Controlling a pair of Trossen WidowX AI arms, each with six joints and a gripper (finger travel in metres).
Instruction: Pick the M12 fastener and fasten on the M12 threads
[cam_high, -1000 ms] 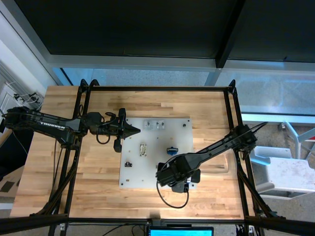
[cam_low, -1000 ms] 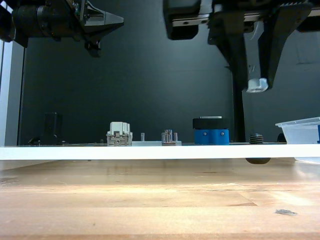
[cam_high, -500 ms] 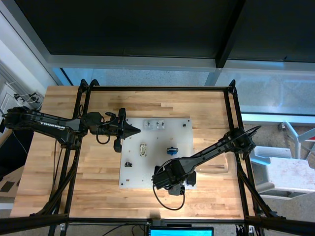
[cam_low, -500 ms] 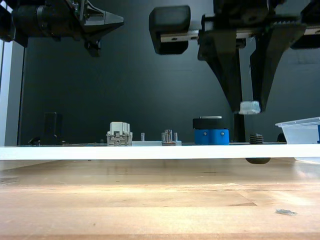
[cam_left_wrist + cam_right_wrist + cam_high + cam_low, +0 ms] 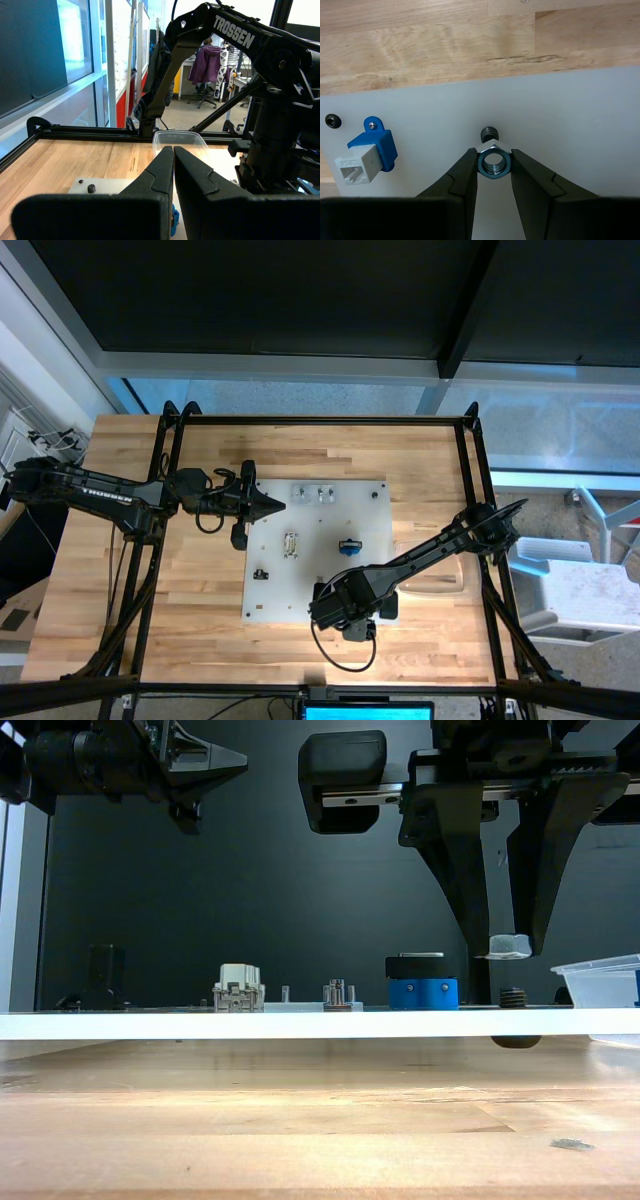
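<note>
**As the nut nears its stud, the threads are still bare**

Because the right gripper [image 5: 508, 948] has dropped over the last second, the M12 fastener [image 5: 508, 947] pinched between its fingertips now hangs just above the M12 threads [image 5: 513, 997], no longer high over them. A sliver of gap is left in the low view, and the stud's ribs show bare, so nothing has caught yet. In the right wrist view the nut lies flat with its bore open. The stud's top shows just beyond its rim rather than through the hole. I judge a small shift may be needed before the last descent, though the camera's slant could account for that. Seating and turning come next, and a tilted start risks cross-threading. The left gripper [image 5: 240, 762], fingers pressed together, is parked high and well apart from the stud, over the opposite side of the white board [image 5: 265, 590], unchanged.
</note>
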